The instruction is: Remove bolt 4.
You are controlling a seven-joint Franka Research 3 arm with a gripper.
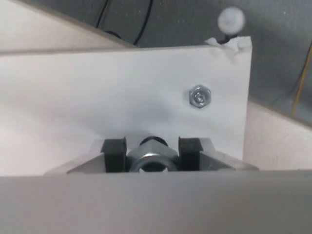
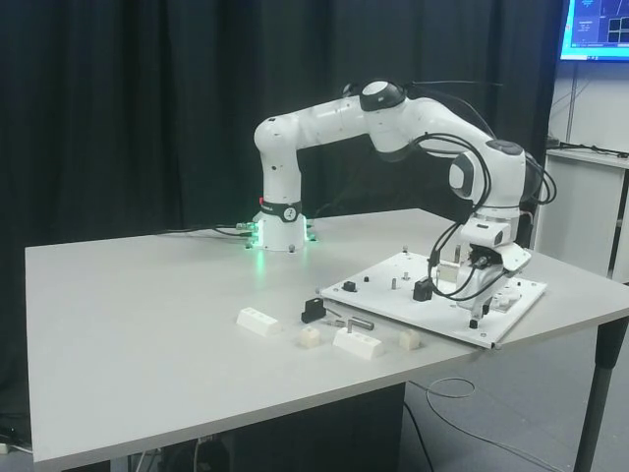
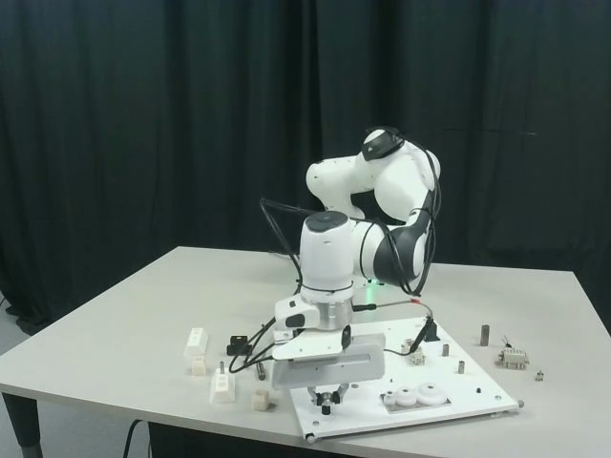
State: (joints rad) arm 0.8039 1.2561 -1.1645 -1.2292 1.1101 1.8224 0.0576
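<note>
On the left of the first room view lies the bare grey table top (image 2: 128, 305), flat and matt. The arm's white base (image 2: 280, 224), lit green at its foot, is bolted on further back. Towards the front edge sit two white rectangular blocks (image 2: 257, 320), two smaller pale cubes (image 2: 309, 336) and a small black bracket (image 2: 313, 310), all loose and near one another. Next comes the flat white mounting board (image 2: 378, 293), studded with short pegs. Over its right part the arm reaches straight down. There, in the wrist view, the two-fingered black-padded gripper (image 1: 152, 152) is narrowed around the metal hex-headed bolt (image 1: 152, 163), which stands in the board. One rubber pad (image 1: 114, 155) appears pressed to each side of the head, so I judge it held. The bolt should be small, light, rigid and rather slick. The flats of the head are the sound place to grip, since the rubber can bite there without rolling. If it is threaded it will likely resist a straight pull and want turning. A second hex nut (image 1: 199, 96) is fixed in the board well apart from the pads. Behind everything hangs a black curtain (image 2: 147, 98), and at the far right stand a white cabinet (image 2: 580, 197) and a wall screen (image 2: 598, 29).
</note>
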